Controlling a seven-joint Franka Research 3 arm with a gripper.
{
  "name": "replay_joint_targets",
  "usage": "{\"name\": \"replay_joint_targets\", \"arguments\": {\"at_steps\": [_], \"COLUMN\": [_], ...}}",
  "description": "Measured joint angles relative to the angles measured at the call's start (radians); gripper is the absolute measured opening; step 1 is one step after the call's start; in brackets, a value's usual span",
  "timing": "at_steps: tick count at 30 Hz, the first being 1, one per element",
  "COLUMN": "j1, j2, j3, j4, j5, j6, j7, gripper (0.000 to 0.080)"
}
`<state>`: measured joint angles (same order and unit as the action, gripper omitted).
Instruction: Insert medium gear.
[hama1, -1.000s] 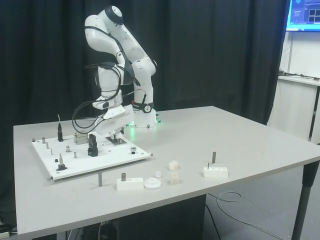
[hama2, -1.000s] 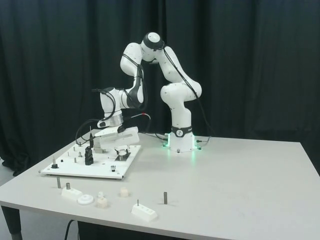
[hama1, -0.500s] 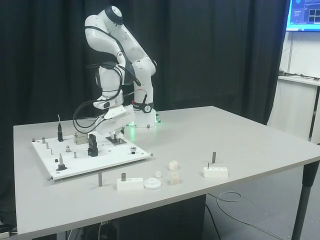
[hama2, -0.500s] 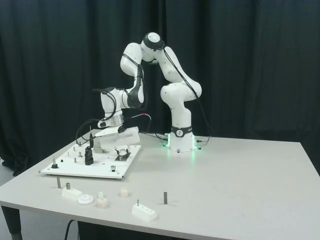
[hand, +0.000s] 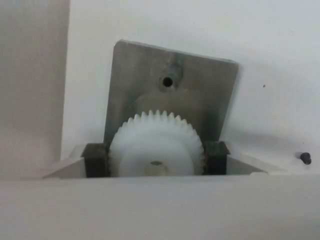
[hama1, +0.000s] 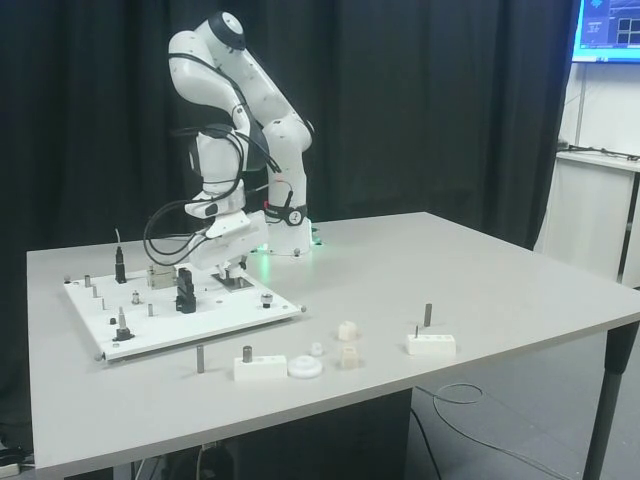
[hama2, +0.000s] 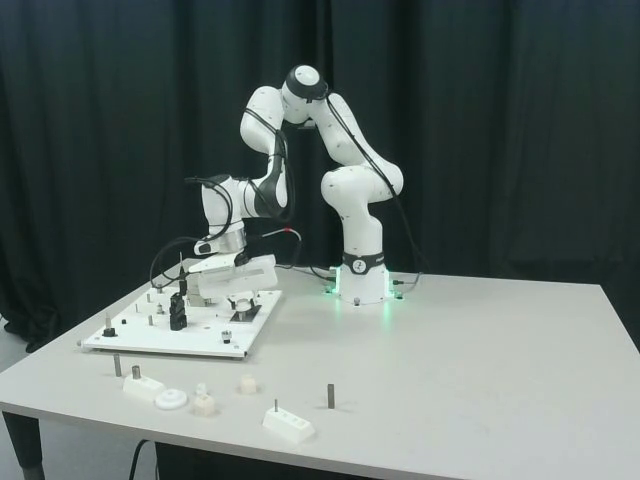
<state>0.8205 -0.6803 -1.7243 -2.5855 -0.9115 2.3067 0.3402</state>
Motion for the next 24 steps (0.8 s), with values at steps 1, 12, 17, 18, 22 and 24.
{"name": "replay_joint_targets", "arguments": {"at_steps": [1, 12, 17, 18, 22, 24], "j1": [0.000, 0.001, 0.002, 0.001, -0.002, -0.002], "j2": [0.000, -0.027, -0.044, -0.047, -0.052, -0.052], "j3": [0.000, -0.010, -0.024, -0.025, -0.024, -0.021], "j4": [0.000, 0.000, 0.000, 0.000, 0.000, 0.000], "j5": [0.000, -0.018, -0.038, -0.041, -0.043, -0.043], "j6": [0.001, 0.008, 0.012, 0.012, 0.011, 0.007], "j7": [0.000, 0.000, 0.000, 0.000, 0.000, 0.000], "gripper": [0.0396, 0.0396, 0.0396, 0.0396, 0.0396, 0.0396]}}
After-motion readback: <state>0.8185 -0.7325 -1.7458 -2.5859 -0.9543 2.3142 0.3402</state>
